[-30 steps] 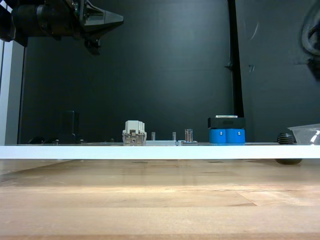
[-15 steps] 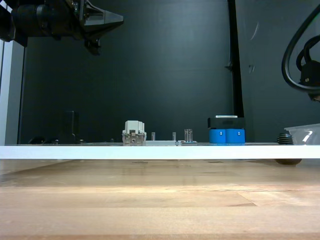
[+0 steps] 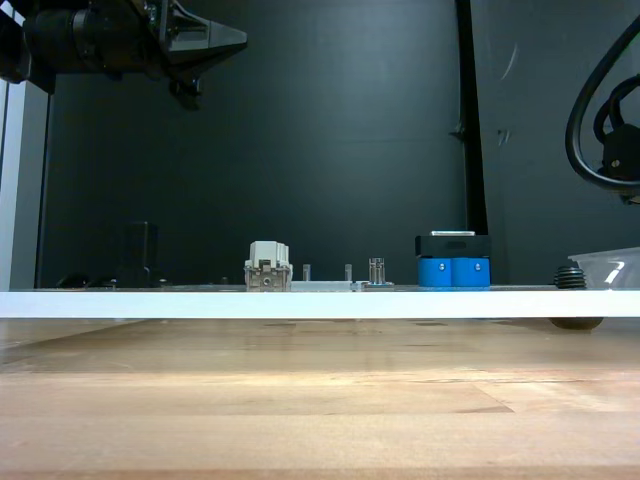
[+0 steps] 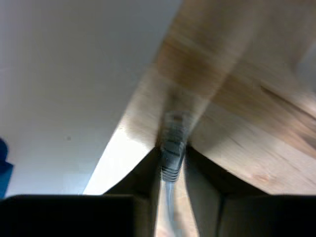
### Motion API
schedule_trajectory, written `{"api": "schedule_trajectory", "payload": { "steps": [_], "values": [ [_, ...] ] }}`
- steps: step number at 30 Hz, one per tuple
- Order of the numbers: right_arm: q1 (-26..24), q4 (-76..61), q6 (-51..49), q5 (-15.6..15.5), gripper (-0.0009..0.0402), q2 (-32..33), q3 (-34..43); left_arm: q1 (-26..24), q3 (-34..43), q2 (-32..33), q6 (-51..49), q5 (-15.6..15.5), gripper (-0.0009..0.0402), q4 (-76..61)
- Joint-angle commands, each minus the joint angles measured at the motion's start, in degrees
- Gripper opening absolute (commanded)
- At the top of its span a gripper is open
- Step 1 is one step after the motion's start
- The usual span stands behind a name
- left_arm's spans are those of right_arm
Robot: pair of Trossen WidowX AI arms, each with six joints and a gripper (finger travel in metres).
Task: Remove the RJ45 connector from the taskboard and place in the container
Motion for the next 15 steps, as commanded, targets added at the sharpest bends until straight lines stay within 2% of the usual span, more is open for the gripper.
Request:
{"api": "schedule_trajectory", "payload": {
  "steps": [1,5,15],
  "values": [
    [0.02,1.33,-1.33,0.09,-0.0002,-0.07,0.04,0.02,0.02,0.00,0.02,0.02,0.0000,0.02],
    [0.04,1.14,-1.70,0.13,0.0009,-0.42,0.04,0.02,0.02,0.00,0.02,0.02,0.0000,0.02],
    [0.15,-3.98,-3.23,0.22,-0.0001,-4.98,1.46,0.02,0.02,0.00,0.02,0.02,0.0000,0.02]
  ]
}}
